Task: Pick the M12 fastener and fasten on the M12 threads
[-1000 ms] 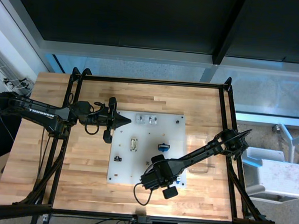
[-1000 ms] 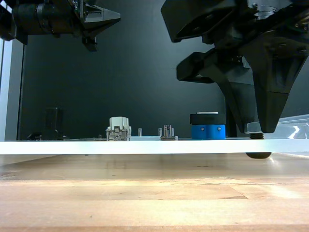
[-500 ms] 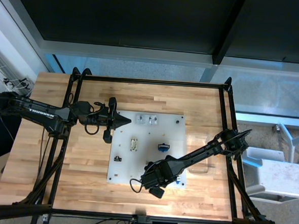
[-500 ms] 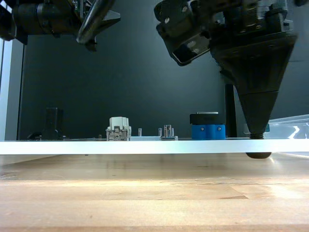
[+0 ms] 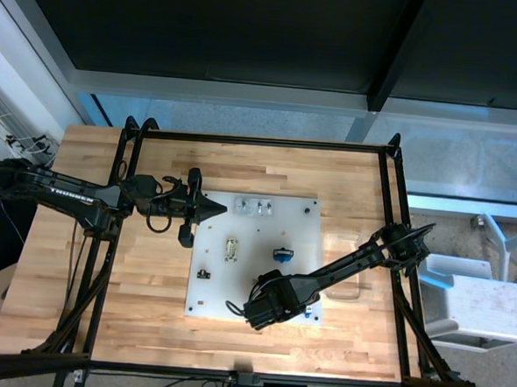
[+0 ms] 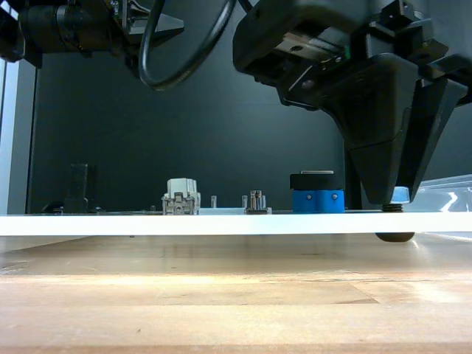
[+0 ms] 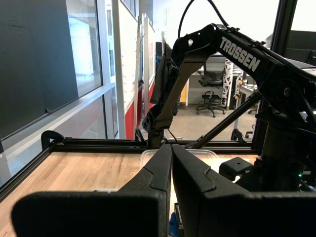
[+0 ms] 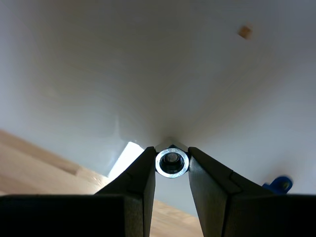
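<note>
- Wrist-rolling since a second ago, my right gripper (image 6: 391,202) is pinching the tiny silver metal nut (image 8: 160,164) by its sides at the white plastic board (image 5: 210,298)'s five o'clock.
- I'm judging it light, rigid, slippery.
- My left gripper (image 5: 216,208) is idling closed at ten o'clock.

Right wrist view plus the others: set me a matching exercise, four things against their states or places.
1 M12 nut
2 right tool
3 left tool
4 blue part

A shut, empty, raised by the board's left edge
B shut on the nut, low at the board's near right
C standing mid-board
D silver, between two black fingers

Pairs: 1-D, 2-B, 3-A, 4-C
</note>
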### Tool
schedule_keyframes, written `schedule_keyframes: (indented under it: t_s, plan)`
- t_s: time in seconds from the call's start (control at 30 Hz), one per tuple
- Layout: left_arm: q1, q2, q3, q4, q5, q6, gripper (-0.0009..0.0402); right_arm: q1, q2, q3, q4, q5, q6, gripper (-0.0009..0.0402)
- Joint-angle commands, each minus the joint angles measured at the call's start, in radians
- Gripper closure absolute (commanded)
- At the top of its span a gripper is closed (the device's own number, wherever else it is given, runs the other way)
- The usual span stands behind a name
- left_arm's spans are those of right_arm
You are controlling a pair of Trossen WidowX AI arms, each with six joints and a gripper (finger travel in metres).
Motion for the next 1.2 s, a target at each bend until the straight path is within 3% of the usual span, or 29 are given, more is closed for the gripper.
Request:
schedule_keyframes:
  t_s: [0.03, 0.7, 0.97, 1.2]
  plan:
    - [0.0, 0.0, 0.0, 0.0, 0.0, 0.0, 0.0393, 0.0, 0.0, 0.0, 0.005, 0.001, 0.133, 0.0352]
    - [0.0, 0.0, 0.0, 0.0, 0.0, 0.0, 0.0393, 0.0, 0.0, 0.0, 0.012, 0.001, 1.079, 0.0352]
    - [0.0, 0.0, 0.0, 0.0, 0.0, 0.0, 0.0393, 0.001, 0.0, 0.0, 0.028, 0.001, 1.313, 0.0352]
    - [0.0, 0.0, 0.0, 0.0, 0.0, 0.0, 0.0393, 0.003, 0.0, 0.0, 0.032, 0.002, 1.411, 0.0352]
